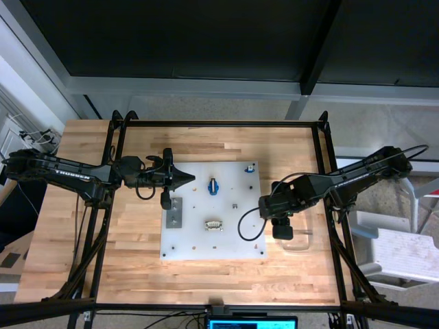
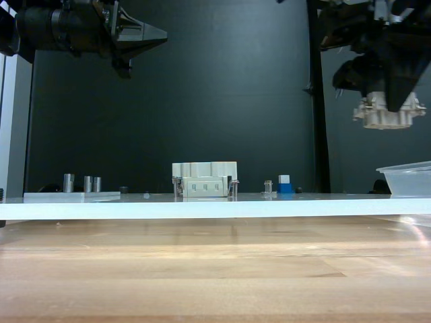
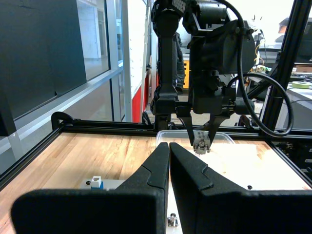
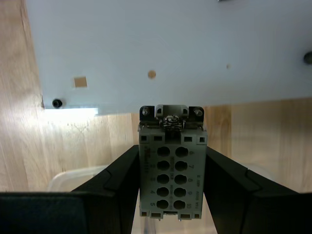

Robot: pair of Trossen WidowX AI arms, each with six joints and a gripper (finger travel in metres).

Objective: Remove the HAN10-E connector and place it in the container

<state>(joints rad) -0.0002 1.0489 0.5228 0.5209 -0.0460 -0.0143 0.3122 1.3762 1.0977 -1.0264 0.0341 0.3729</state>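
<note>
The HAN10-E connector (image 4: 171,165), a light-grey block with two rows of pin holes, hangs in the air with my right gripper (image 4: 171,192) shut on its sides. In the low view the connector (image 2: 384,113) is well above the rim of the clear container (image 2: 408,177). From above, the right gripper (image 1: 282,230) is over the container (image 1: 308,240), just off the white board's right edge. My left gripper (image 1: 191,179) hovers shut and holds nothing over the board's upper left, high above it (image 2: 163,31).
The white board (image 1: 236,240) carries a light-grey socket block (image 1: 213,225), a blue knob (image 1: 212,186) and a grey metal plate (image 1: 175,212) with short posts. Black frame rails (image 1: 322,157) run along the table's sides.
</note>
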